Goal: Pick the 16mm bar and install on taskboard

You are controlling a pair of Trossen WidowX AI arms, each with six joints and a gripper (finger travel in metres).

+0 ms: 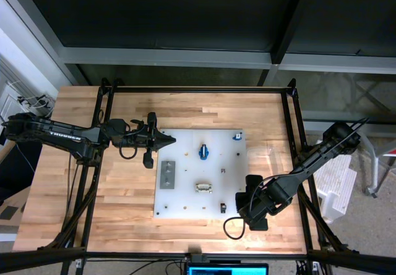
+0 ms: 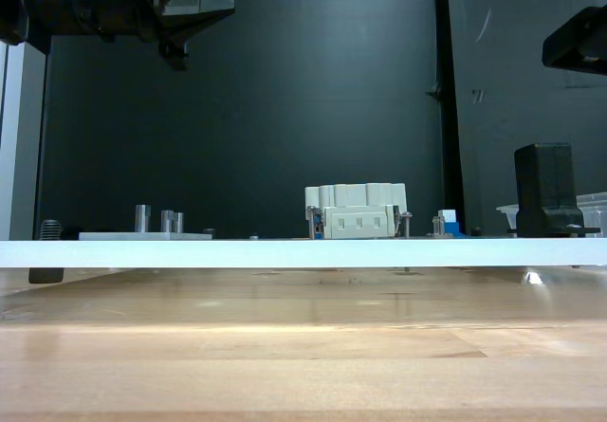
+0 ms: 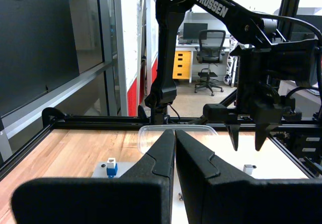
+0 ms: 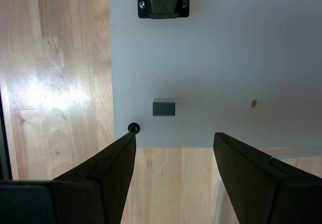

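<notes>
Overhead, the left claw idles closed at the taskboard's upper-left edge, out of the way; the right claw hangs at lower right. Its wrist view shows it spread wide over the 16mm bar on the board, apparently poised to descend.

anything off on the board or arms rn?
Nothing stands out. The taskboard lies flat and square on the table, fittings upright, nothing spilled. Left claw is shut, raised over the board's far left corner; right claw is open, pointing down over its near right corner, above what may be the 16mm bar.
</notes>
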